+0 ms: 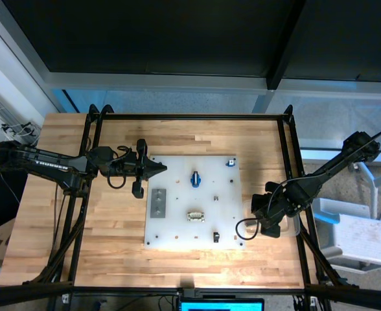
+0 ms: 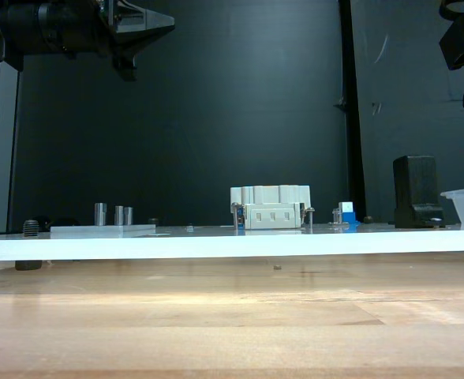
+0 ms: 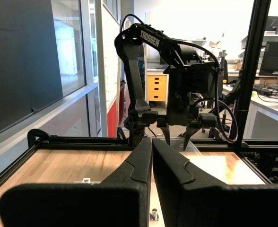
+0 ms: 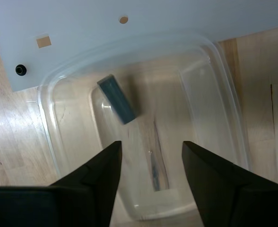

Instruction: Pick the 16mm bar from the taskboard and place it in the container

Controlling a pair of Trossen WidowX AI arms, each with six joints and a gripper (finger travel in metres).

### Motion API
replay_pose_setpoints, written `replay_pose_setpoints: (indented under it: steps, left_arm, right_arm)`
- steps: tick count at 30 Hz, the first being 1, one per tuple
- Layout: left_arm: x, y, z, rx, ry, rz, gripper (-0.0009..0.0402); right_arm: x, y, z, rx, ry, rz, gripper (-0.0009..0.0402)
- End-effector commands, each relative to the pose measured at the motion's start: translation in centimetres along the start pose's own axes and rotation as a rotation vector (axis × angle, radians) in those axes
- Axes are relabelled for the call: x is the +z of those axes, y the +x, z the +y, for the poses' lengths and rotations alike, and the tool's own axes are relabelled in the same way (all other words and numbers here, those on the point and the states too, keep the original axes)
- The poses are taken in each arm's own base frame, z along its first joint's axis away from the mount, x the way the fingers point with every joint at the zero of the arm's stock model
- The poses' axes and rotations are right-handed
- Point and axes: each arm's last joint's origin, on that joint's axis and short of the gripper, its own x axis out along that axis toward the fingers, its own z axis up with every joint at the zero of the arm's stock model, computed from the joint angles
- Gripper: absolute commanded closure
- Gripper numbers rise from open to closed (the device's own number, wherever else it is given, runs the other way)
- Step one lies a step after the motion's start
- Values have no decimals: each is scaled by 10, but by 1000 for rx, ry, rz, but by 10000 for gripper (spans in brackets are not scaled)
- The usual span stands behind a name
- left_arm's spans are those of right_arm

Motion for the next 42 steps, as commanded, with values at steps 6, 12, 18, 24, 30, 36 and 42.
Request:
replay_pose_setpoints:
  steps: [6, 12, 18, 24, 30, 36, 42]
  left_arm:
    - [0, 0, 0, 0, 0, 0, 393]
    - [0, 0, 0, 0, 0, 0, 393]
    - [0, 0, 0, 0, 0, 0, 393]
    - [0, 0, 0, 0, 0, 0, 393]
    - [0, 0, 0, 0, 0, 0, 393]
    - [0, 0, 0, 0, 0, 0, 393]
    - [0, 0, 0, 0, 0, 0, 393]
  right_arm:
    - [0, 0, 0, 0, 0, 0, 158]
    - [0, 0, 0, 1, 0, 0, 153]
    - [0, 0, 0, 1, 0, -1, 153]
    - [0, 0, 0, 3, 1, -3, 153]
    - [1, 0, 0, 5, 1, -5, 153]
    - [1, 0, 1, 8, 1, -7, 153]
    - [1, 0, 1, 10, 2, -9, 153]
